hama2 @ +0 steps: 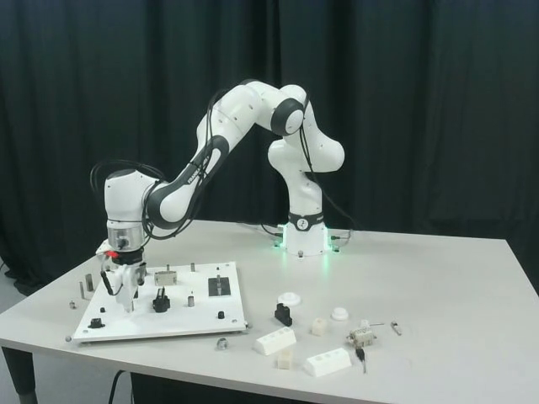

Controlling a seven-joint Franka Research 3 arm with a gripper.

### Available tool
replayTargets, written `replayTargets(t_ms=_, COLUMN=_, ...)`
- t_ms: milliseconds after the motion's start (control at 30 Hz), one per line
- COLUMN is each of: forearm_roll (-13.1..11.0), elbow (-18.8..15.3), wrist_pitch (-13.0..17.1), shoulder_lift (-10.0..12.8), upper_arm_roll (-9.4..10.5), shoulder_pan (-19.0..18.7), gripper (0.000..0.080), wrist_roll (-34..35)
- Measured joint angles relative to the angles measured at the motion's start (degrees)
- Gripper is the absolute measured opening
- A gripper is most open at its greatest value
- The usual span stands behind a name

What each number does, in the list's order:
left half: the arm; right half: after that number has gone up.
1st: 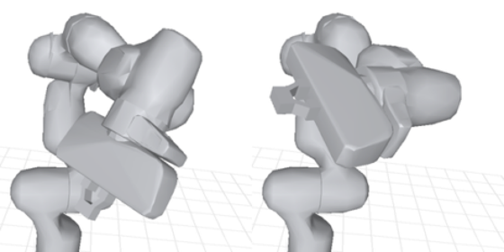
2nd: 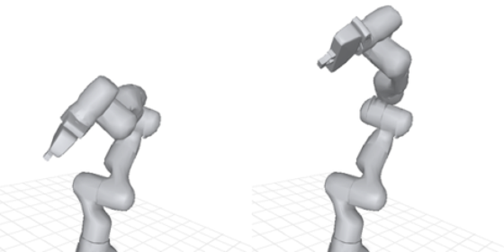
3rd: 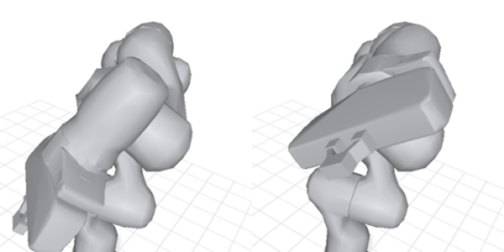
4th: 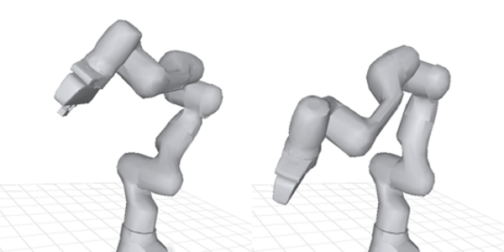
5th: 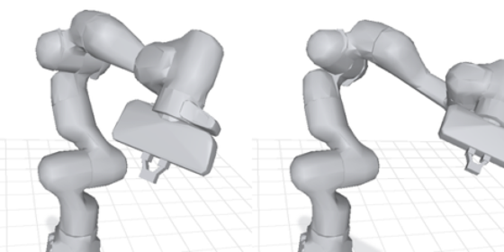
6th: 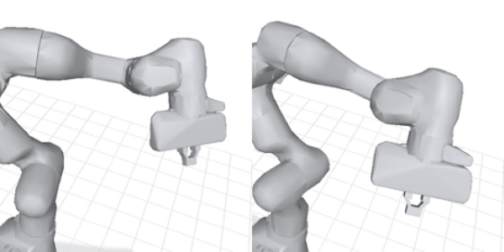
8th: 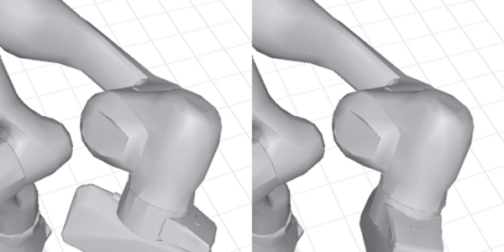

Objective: Remove square peg 2.

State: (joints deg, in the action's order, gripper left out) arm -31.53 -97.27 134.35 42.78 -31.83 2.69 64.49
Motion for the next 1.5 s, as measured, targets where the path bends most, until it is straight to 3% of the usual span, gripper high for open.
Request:
replayTargets(t_ms=300, forearm_roll=0.06, elbow=0.12, wrist_pitch=0.00, shoulder_lift=0.17, upper_arm_roll=0.01, shoulder_pan=-0.02, gripper=0.0800, wrist_roll=-3.23)
replayTargets(t_ms=333, forearm_roll=0.08, elbow=0.13, wrist_pitch=0.00, shoulder_lift=0.17, upper_arm_roll=0.01, shoulder_pan=-0.02, gripper=0.0692, wrist_roll=-3.27)
replayTargets(t_ms=567, forearm_roll=0.18, elbow=0.14, wrist_pitch=0.00, shoulder_lift=0.17, upper_arm_roll=0.00, shoulder_pan=-0.02, gripper=0.0692, wrist_roll=-3.26)
replayTargets(t_ms=600, forearm_roll=0.18, elbow=0.14, wrist_pitch=0.00, shoulder_lift=0.17, upper_arm_roll=0.00, shoulder_pan=-0.02, gripper=0.0513, wrist_roll=-3.24)
replayTargets(t_ms=733, forearm_roll=0.18, elbow=0.14, wrist_pitch=0.00, shoulder_lift=0.17, upper_arm_roll=0.00, shoulder_pan=0.00, gripper=0.0513, wrist_roll=-2.74)
replayTargets(t_ms=767, forearm_roll=0.18, elbow=0.14, wrist_pitch=0.00, shoulder_lift=0.18, upper_arm_roll=0.00, shoulder_pan=0.00, gripper=0.0310, wrist_roll=-2.57)
replayTargets(t_ms=900, forearm_roll=0.18, elbow=0.14, wrist_pitch=0.07, shoulder_lift=0.20, upper_arm_roll=0.00, shoulder_pan=0.00, gripper=0.0310, wrist_roll=-1.87)
replayTargets(t_ms=933, forearm_roll=0.18, elbow=0.14, wrist_pitch=0.08, shoulder_lift=0.21, upper_arm_roll=-0.01, shoulder_pan=0.00, gripper=0.0117, wrist_roll=-1.77)
replayTargets(t_ms=1500, forearm_roll=0.62, elbow=0.17, wrist_pitch=0.07, shoulder_lift=0.21, upper_arm_roll=-0.03, shoulder_pan=-0.06, gripper=0.0073, wrist_roll=-1.01)
